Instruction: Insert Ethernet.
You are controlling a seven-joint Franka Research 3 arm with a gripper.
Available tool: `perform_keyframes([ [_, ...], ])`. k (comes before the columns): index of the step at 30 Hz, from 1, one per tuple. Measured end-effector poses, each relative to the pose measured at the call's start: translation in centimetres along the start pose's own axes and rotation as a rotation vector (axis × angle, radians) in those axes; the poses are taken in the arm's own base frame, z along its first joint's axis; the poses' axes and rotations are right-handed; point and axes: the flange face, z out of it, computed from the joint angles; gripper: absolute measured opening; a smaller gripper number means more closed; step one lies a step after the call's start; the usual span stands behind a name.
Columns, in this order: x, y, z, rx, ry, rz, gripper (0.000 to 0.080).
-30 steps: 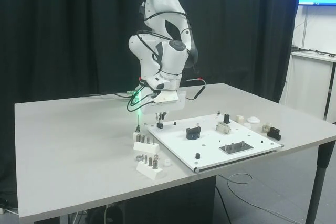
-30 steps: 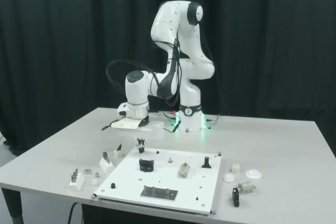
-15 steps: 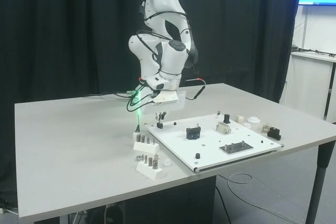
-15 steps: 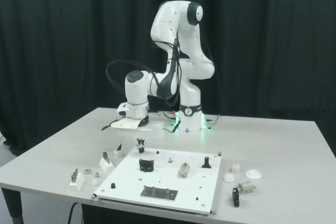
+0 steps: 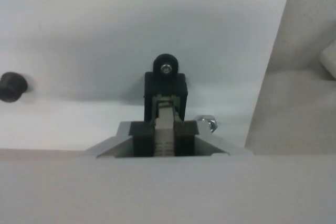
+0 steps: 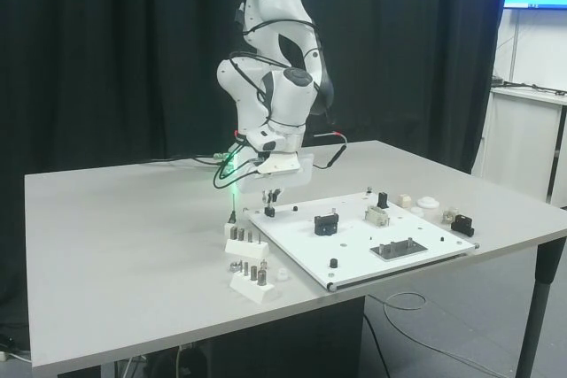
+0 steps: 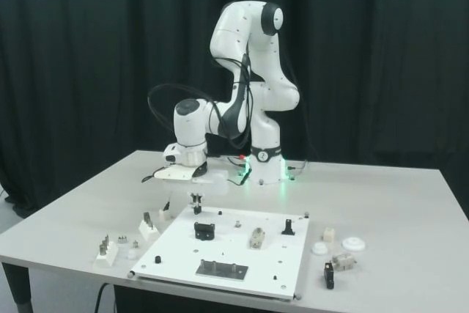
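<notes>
Between the black fingers (image 5: 140, 139) of the gripper (image 5: 164, 139), closed narrowly on the grey Ethernet plug (image 5: 164, 129), with its nose just at the black socket block (image 5: 165, 85) on the white board (image 6: 354, 241). Just beyond, near that corner of the board, a black knob (image 5: 11, 86). Farther out on the grey table (image 6: 115, 219), white peg holders (image 6: 245, 243) beside the board. Compared with a second ago, almost nothing shifted: wrist raised a hair at most, plug unmoved over the socket. Probably paused at alignment or early seating, insertion not yet confirmed.
</notes>
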Motion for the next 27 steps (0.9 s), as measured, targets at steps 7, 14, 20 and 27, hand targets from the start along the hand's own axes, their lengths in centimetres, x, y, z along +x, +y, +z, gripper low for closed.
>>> perform_keyframes([
  [7,0.10,0.14,0.05,0.013,-0.005,0.018,0.0075],
  [14,0.14,0.19,0.05,0.017,-0.006,0.022,0.0075],
  [20,0.15,0.20,0.08,0.020,-0.005,0.023,0.0075],
  [27,0.04,0.26,0.58,0.029,0.006,0.023,0.0075],
])
